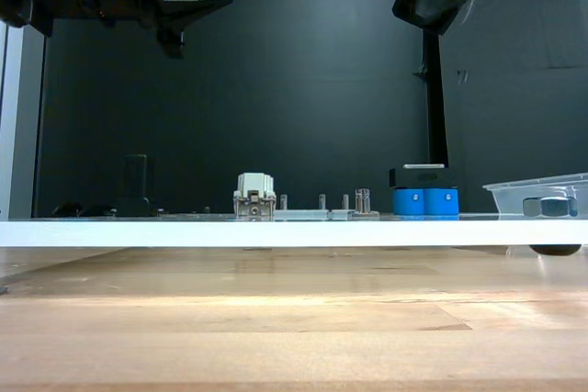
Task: Unfasten the M12 nut and place it in the container
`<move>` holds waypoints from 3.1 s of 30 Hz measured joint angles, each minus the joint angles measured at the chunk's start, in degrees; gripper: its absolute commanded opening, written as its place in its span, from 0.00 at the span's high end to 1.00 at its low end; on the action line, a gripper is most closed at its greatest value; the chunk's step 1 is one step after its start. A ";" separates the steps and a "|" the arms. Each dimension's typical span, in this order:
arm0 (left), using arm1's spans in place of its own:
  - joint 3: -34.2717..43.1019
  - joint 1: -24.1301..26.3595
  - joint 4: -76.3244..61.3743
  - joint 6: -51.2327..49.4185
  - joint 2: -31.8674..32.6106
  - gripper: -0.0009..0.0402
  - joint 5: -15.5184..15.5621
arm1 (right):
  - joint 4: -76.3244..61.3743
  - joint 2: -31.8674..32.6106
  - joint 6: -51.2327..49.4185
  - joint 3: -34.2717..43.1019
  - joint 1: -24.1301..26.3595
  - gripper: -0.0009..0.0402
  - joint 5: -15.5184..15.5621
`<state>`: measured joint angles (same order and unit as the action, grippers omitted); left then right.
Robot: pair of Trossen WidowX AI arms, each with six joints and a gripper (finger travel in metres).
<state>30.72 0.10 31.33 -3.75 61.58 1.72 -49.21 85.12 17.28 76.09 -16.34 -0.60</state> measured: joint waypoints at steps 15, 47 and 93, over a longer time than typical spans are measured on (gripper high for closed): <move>0.00 0.00 0.00 0.00 0.02 0.98 0.00 | -24.17 12.90 12.35 16.81 -4.59 0.98 0.24; -0.02 0.00 0.00 0.00 0.02 0.98 0.00 | -16.24 25.97 40.98 18.21 -10.21 0.40 0.11; 0.00 0.00 0.00 0.00 0.02 0.98 0.02 | -9.35 32.41 36.17 13.66 -12.81 0.54 -0.87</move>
<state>30.72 0.10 31.33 -3.75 61.60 1.74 -58.57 117.54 53.45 89.76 -29.15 -1.48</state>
